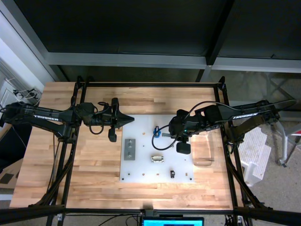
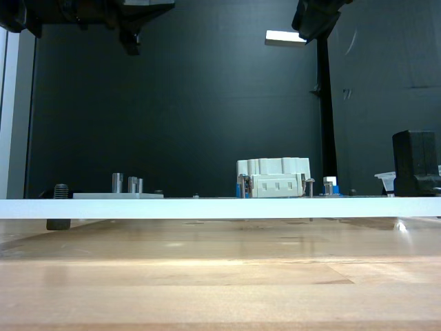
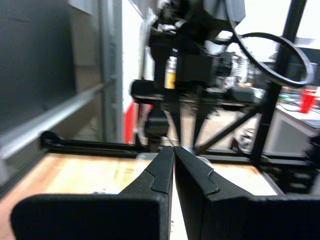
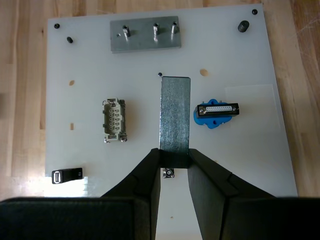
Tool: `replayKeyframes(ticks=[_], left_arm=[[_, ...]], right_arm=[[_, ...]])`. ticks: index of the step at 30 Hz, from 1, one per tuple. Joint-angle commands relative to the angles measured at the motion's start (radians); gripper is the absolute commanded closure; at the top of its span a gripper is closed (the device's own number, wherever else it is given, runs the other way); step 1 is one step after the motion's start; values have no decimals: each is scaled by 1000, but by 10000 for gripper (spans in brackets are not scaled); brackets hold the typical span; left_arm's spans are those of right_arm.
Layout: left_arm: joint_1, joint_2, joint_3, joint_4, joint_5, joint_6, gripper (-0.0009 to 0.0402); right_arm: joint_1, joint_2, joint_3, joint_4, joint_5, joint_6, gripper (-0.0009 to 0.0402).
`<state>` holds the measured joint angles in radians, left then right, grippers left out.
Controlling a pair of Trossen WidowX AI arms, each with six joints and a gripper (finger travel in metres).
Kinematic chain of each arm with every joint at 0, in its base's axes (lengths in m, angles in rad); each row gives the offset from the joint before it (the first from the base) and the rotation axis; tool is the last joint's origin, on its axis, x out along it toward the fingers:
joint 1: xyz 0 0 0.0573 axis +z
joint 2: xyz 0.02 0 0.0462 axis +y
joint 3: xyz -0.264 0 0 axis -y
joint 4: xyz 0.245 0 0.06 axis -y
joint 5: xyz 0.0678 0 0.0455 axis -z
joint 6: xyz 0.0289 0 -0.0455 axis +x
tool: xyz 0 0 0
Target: Pick the 16mm bar and install on taskboard
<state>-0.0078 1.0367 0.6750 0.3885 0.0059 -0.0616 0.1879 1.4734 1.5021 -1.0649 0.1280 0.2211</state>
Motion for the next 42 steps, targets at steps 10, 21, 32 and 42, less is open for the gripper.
replayKeyframes(ticks=[10,21,32,42], left_arm=[[-27,212,95,-47,-8,-9,260],[-28,400,221,-47,-14,-8,181],[-51,548,294,21,-3,-35,149],[-56,675,399,93,-6,-27,150]], right_arm=[[-9,8,0,23,3,-4,361],[-16,8,0,31,3,-2,362],[-16,8,0,32,4,-2,361],[-18,8,0,38,4,-2,362]])
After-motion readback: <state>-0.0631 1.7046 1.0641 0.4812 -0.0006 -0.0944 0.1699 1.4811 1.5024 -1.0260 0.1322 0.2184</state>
